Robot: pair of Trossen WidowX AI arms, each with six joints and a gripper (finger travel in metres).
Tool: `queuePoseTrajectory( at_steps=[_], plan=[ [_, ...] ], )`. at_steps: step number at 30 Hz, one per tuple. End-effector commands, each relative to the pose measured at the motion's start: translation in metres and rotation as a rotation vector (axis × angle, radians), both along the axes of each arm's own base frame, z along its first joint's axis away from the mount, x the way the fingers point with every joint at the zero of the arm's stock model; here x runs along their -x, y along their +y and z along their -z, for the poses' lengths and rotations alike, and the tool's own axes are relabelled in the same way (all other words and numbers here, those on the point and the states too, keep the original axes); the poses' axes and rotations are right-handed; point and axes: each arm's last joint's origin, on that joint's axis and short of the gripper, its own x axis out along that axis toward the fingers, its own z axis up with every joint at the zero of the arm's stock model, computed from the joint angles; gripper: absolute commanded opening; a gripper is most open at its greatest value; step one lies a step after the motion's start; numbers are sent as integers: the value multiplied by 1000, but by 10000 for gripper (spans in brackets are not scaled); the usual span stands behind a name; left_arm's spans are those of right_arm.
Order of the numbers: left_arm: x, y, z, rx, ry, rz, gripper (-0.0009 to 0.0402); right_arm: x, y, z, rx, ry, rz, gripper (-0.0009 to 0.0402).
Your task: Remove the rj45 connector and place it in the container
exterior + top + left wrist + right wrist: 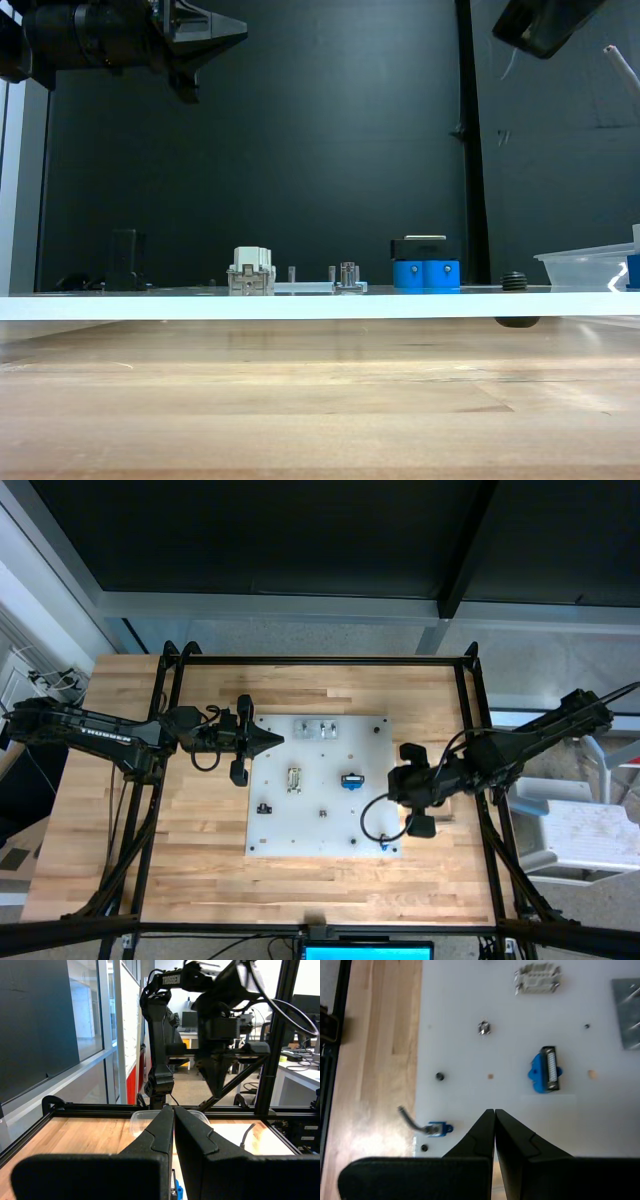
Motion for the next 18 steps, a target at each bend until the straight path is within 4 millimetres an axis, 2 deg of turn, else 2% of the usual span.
queuePoseTrajectory(
  at_steps=[1,12,18],
  plan=[
    [0,0,0,0,0,0,1,0,11,-1,9,42,-16,0],
    [0,0,0,0,0,0,1,-1,45,8,12,150,-21,0],
    [0,0,0,0,0,0,1,-2,56,17,13,183,5,0]
  ],
)
